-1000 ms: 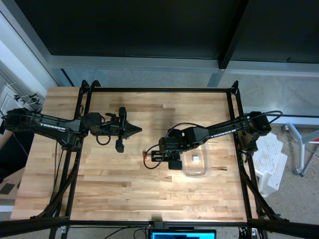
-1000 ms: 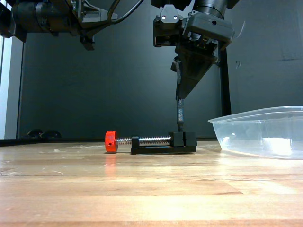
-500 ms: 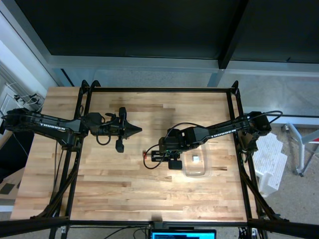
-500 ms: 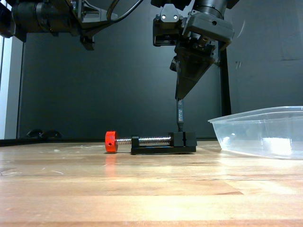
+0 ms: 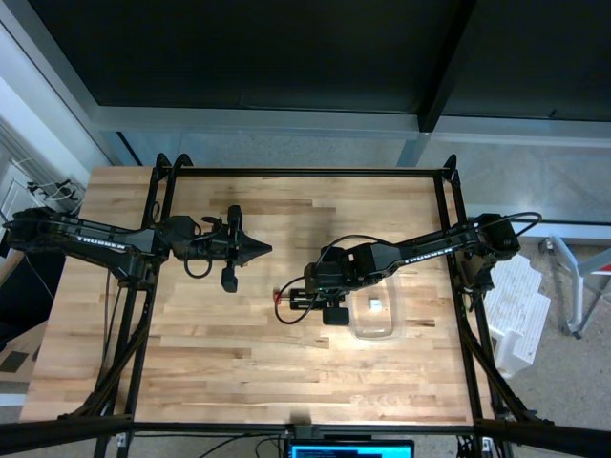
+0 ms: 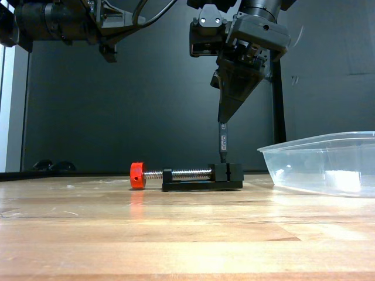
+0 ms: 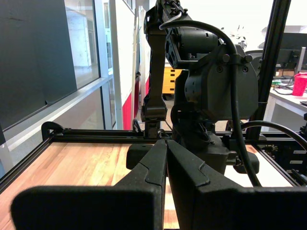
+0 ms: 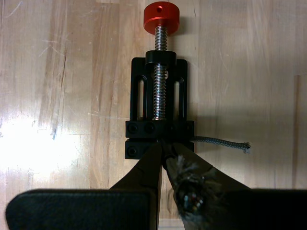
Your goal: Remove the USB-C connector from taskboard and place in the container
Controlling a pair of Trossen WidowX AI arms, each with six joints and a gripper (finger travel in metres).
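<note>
Right gripper hangs straight over the taskboard, pinched on the upright USB-C connector, with open air all round that plug. At three o'clock from the board the container stands near, a strip of bare table between them. Its wall is the one raised barrier that side. The orange knob lies low at nine o'clock. Left gripper, fingers together, hovers high at ten o'clock, well apart, out of the way.

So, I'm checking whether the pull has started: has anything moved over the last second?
Nothing visibly changed. The right pincer stays shut on the USB-C connector, still upright in the taskboard; the left pincer stays shut, parked high, well left of it.
</note>
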